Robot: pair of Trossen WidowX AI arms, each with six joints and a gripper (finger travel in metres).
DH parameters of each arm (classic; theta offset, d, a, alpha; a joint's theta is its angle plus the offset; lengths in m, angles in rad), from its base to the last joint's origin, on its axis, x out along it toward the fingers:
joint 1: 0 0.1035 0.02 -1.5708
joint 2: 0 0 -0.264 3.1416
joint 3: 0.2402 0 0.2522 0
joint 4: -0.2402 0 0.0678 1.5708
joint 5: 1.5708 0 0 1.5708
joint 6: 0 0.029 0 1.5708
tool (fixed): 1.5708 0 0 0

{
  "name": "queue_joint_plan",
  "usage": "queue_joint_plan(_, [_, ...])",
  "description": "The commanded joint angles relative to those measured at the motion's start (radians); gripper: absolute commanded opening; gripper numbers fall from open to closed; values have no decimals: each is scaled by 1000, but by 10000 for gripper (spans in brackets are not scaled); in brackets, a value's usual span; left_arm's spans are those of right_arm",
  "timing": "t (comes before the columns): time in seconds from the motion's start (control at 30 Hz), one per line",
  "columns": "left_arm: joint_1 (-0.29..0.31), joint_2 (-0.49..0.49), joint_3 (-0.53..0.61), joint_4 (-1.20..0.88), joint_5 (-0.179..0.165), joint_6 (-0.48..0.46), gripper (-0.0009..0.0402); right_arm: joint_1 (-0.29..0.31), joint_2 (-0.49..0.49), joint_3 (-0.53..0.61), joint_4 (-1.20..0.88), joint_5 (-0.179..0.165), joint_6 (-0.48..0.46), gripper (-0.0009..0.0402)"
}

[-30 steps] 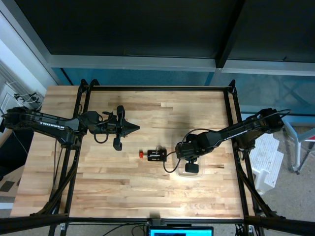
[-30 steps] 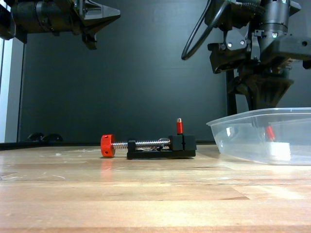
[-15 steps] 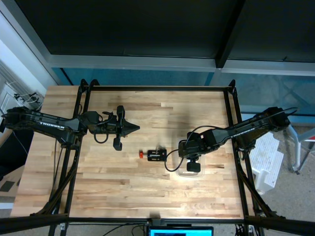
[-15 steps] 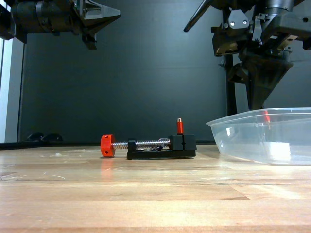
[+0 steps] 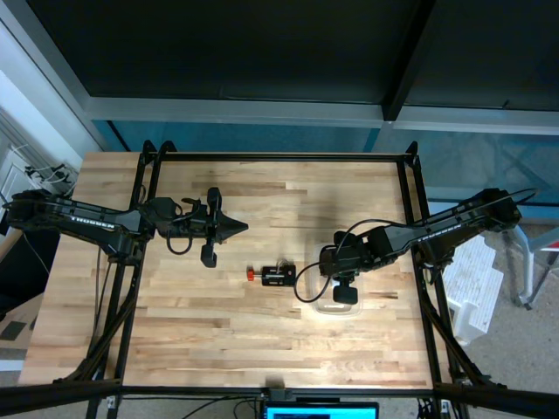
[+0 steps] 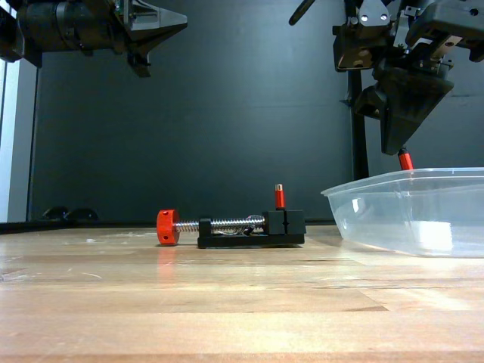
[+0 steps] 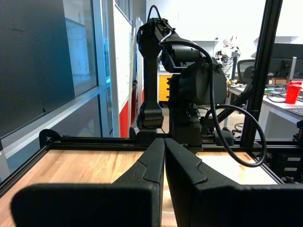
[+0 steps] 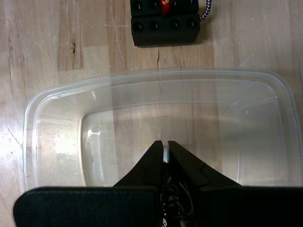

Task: Pick the rca connector and install on the hub

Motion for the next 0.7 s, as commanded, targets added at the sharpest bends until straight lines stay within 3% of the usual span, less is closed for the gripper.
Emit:
queue_joint_plan(0.03, [0,0,0,0,0,0,0,2,-1,0,1,1,-2,0])
queue_joint_plan(0.37, [0,0,0,0,0,0,0,7,-1,0,3,8,-2,0])
queue_joint_plan(0.5, [0,0,0,0,0,0,0,16,-4,-10,20,36,-3,0])
queue_joint_plan(0.6, [0,0,0,0,0,0,0,35,-23,-49,68,76,-2,0])
queue_joint_plan(0.7, [0,0,0,0,0,0,0,52,-37,-80,79,78,9,0])
